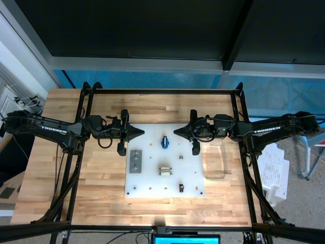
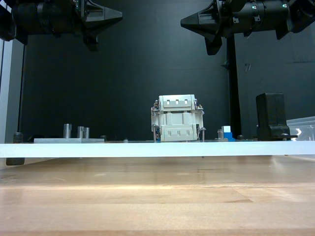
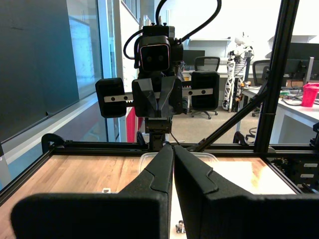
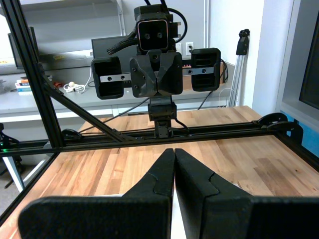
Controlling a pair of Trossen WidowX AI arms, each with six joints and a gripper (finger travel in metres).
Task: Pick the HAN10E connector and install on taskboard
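Your left gripper (image 1: 143, 132) is hovering above the far left part of the taskboard (image 1: 147, 189), its fingers pressed together into a point and gripping nothing. Your right gripper (image 1: 175, 131) is mirroring it over the far right part, also pinched closed and empty. The two tips are facing each other, well apart.

From above, you are seeing the HAN10E connector (image 1: 164, 172) sitting on the board near its middle, towards the near edge, between the grey block (image 1: 136, 161) and a small black part (image 1: 182, 188). That view is giving you only a small pale rectangle. The low view is showing you more: the connector (image 2: 176, 120) is standing upright as a stepped, two-tier pale moulded body with thin metal pins at its sides. Both grippers are hanging high above it, touching nothing.

The high view is laying out the flat white plate, the blue fixture (image 1: 165, 142) and a clear rounded tray (image 1: 216, 163) just beside the board's right edge, all resting on the striped wooden table (image 1: 76, 193). Each wrist view is letting you look along matt black, wedge-shaped fingers meeting edge to edge, with the opposite arm's camera head facing back at you.
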